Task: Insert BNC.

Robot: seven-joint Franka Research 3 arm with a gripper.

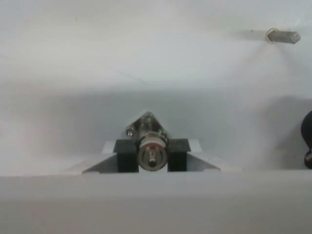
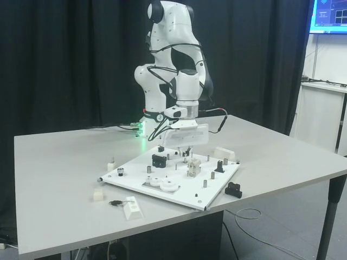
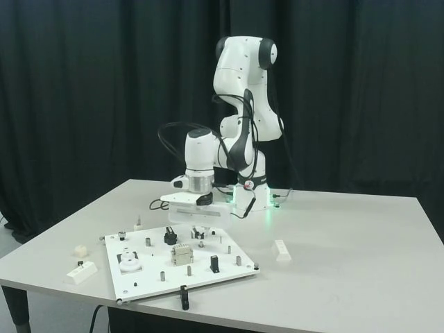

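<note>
Standing on the grey table (image 3: 361,243), the white Franka arm (image 3: 239,104) is bending forward and reaching down over the far edge of the white task board (image 3: 208,277), which is lying flat near the table's front. The arm's base is glowing green where it is bolted down. The gripper (image 3: 200,232) is hanging just above the board's rear part, pointing straight down.

In the wrist view, the gripper's black fingers (image 1: 126,155) are pinching the BNC connector (image 1: 152,146) from both sides, with the connector's round metal end facing the camera and its centre pin showing. The connector is sitting between the fingertips, just above the white board surface; whether it is touching the board cannot be told. A small metal peg (image 1: 282,36) is standing on the board well apart from the connector.

On the board, several small parts are standing: a black block (image 2: 159,160), white gears (image 2: 164,184), a boxy connector (image 2: 193,168) near the middle, and a few upright pins. A small black clip (image 2: 234,189) is sitting at the board's edge. Off the board, a white block (image 3: 282,250) is lying on the table on one side, while a white holder (image 2: 132,207) and a small pale piece (image 2: 98,195) are lying on the other.
</note>
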